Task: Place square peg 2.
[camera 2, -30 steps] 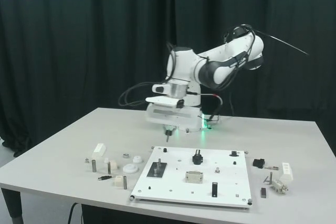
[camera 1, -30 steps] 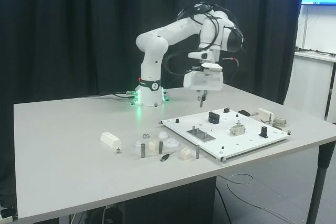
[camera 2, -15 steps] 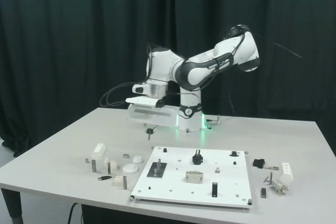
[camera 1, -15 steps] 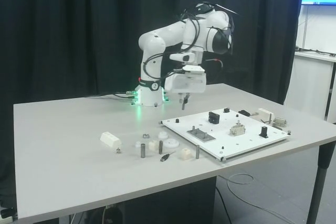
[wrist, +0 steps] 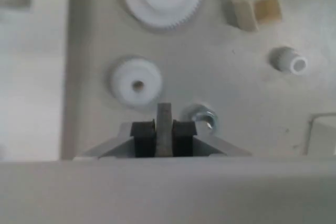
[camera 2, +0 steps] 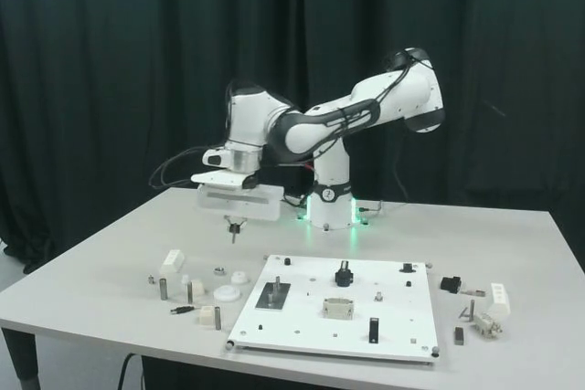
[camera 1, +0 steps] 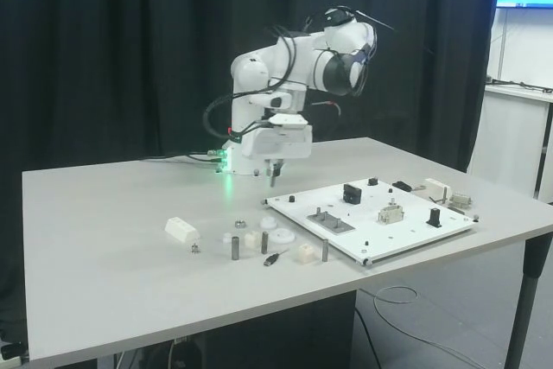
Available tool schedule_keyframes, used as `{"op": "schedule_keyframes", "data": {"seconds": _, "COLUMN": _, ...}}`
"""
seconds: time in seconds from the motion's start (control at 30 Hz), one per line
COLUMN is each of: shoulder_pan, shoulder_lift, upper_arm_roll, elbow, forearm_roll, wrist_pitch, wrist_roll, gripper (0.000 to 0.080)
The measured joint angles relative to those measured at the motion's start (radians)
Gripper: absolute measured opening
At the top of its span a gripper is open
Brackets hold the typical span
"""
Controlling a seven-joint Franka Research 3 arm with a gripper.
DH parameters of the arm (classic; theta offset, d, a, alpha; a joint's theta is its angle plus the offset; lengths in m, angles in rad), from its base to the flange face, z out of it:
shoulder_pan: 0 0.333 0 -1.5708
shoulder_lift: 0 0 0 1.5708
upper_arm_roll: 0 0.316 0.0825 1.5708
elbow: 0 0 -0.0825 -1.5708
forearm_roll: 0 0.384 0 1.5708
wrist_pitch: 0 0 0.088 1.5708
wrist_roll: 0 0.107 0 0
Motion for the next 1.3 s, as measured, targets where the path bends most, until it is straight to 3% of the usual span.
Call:
{"op": "schedule_keyframes", "data": {"seconds": 0.37, "shoulder_pan": -0.104, "shoulder_lift": 0.046, "upper_arm_roll": 0.043, "elbow": -0.033, "forearm_roll": 0.083, "wrist_pitch": -0.005, "wrist_roll": -0.135, "gripper": 0.0065}}
{"op": "schedule_keyframes", "data": {"seconds": 1.3, "shoulder_pan": -0.315, "shoulder_lift": 0.066, "upper_arm_roll": 0.127, "elbow": -0.034, "forearm_roll": 0.250, "wrist_pitch": -0.007, "wrist_roll": -0.339, "gripper": 0.0065}}
